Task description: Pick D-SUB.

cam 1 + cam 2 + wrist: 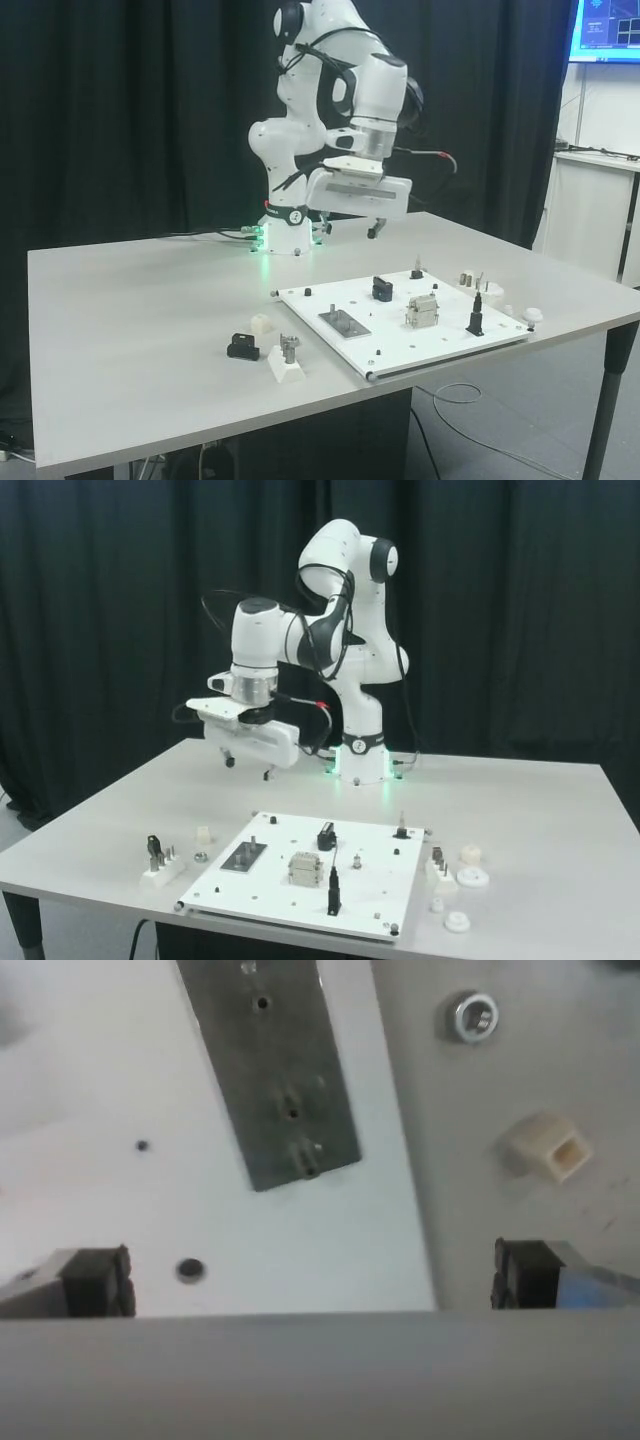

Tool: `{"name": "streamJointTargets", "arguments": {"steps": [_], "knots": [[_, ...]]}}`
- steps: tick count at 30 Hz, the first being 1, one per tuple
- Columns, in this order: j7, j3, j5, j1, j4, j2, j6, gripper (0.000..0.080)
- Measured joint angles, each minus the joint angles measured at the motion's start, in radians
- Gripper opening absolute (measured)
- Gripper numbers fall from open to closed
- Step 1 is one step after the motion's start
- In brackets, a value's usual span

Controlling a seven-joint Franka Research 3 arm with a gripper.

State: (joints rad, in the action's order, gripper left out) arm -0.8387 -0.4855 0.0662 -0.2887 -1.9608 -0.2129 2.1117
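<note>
The white arm holds its gripper [345,230] high above the grey worktop [130,300], fingers [95,1282] spread wide with nothing between them. Below, the white board [440,340] lies near the worktop's front edge, open surface around it. The D-SUB [423,312] stands on this board, beside a grey metal plate [345,322], well apart from the gripper. In the wrist view, the board's edge runs between the plate and a small white block [547,1146].

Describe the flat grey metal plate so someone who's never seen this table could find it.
Find the white board on the grey table. The plate lies near its edge beside the loose small parts. Unlike the upright pieces around it, it is flat, with a row of holes.
</note>
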Motion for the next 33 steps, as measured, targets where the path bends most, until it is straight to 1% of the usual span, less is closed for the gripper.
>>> {"name": "streamJointTargets", "arguments": {"steps": [3, 11, 18, 24, 26, 28, 30, 31, 33], "knots": [[0.099, 0.0, 0.0, 0.015, -0.001, 0.001, 0.0, 0.08], [0.295, -0.002, 0.0, 0.075, -0.001, 0.001, 0.006, 0.08], [0.555, -0.003, -0.001, 0.13, -0.005, 0.001, 0.031, 0.08], [0.712, -0.004, -0.021, 0.163, -0.013, 0.001, 0.051, 0.08], [0.796, -0.004, -0.022, 0.17, -0.017, 0.001, 0.052, 0.08], [0.931, -0.004, -0.024, 0.173, -0.021, 0.001, 0.051, 0.08], [1.042, -0.005, -0.036, 0.177, -0.025, 0.001, 0.048, 0.08], [1.081, -0.006, -0.047, 0.18, -0.026, 0.0, 0.046, 0.08], [1.113, -0.01, -0.064, 0.185, -0.026, -0.002, 0.044, 0.08]]}}
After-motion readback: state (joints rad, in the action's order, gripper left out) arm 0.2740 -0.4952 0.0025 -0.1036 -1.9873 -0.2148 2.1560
